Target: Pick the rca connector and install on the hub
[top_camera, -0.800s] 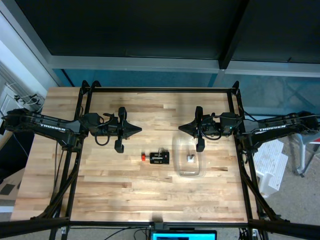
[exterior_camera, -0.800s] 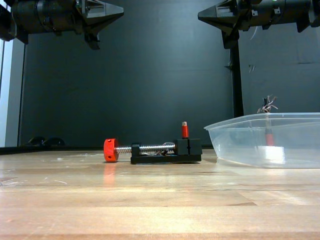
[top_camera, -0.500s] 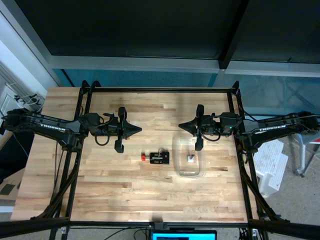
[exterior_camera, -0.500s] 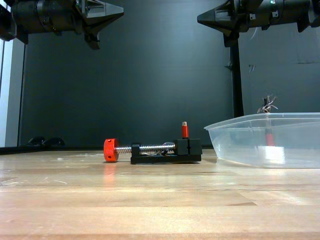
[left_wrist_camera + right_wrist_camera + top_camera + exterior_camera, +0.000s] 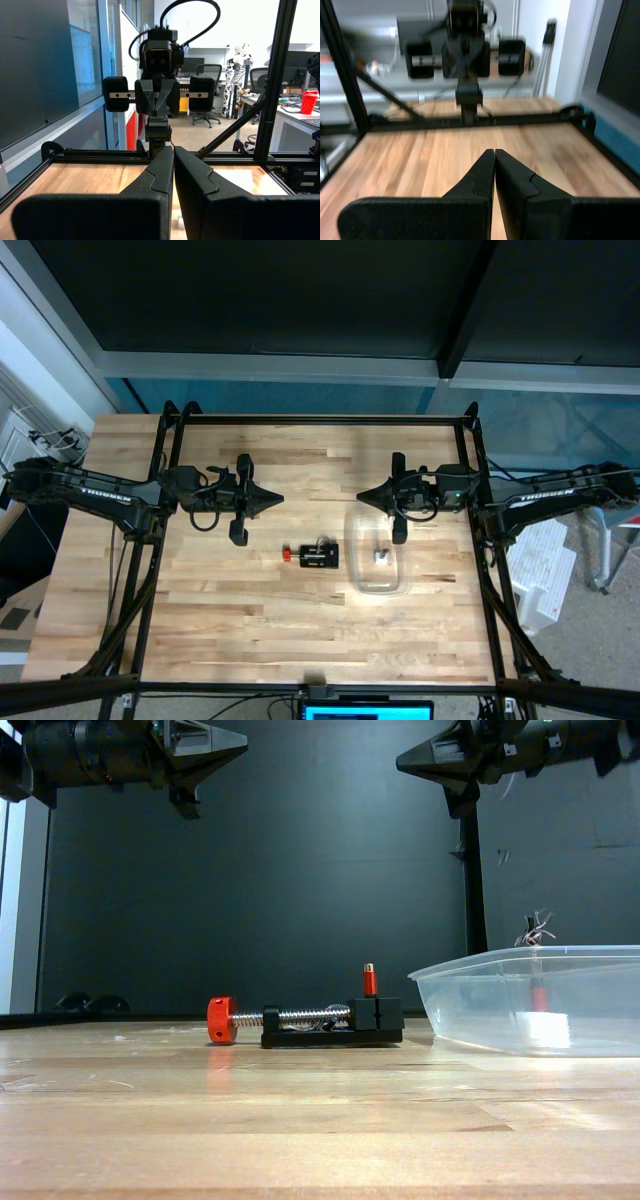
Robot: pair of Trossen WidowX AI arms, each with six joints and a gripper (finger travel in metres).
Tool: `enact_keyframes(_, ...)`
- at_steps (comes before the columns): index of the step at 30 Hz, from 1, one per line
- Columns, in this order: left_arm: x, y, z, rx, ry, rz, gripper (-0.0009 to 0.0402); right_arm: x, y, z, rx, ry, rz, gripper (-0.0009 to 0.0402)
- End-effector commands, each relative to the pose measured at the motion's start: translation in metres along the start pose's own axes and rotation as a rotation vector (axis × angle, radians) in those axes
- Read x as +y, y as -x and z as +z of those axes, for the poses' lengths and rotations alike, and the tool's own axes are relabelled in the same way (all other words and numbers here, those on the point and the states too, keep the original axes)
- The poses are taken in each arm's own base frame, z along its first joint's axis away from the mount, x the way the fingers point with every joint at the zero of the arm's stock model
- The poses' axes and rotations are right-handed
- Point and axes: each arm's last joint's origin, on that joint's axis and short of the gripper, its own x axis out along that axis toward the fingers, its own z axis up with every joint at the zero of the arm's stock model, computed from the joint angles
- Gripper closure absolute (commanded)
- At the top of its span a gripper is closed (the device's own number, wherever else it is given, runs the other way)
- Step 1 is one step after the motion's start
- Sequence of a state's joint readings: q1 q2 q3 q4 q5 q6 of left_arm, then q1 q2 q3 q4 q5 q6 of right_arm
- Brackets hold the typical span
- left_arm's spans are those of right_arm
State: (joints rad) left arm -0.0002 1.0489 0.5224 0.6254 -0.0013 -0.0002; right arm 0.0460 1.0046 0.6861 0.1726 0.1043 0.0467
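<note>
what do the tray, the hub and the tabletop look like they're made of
The tray: thin clear plastic, glossy; its walls show through. The hub: matte black body, probably plastic, with a shiny threaded metal screw and red knob. The tabletop: varnished wood strips, grain visible. The left gripper and right gripper hang shut, high above it.

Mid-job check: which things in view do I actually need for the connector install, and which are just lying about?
Needed: rca connector, lying in the clear tray; hub, on the table beside that tray; right gripper, raised nearest the tray, fingers shut.

Just there: clear tray, only holding the connector; left gripper, raised, fingers shut, empty.
</note>
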Motion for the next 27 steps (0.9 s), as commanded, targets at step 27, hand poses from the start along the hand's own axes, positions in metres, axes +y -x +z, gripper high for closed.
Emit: enact_keyframes(27,0.000,0.000,0.000,0.000,0.000,0.000,0.0393,0.031,-0.012,0.025,0.928,-0.002,-0.029,0.0392)
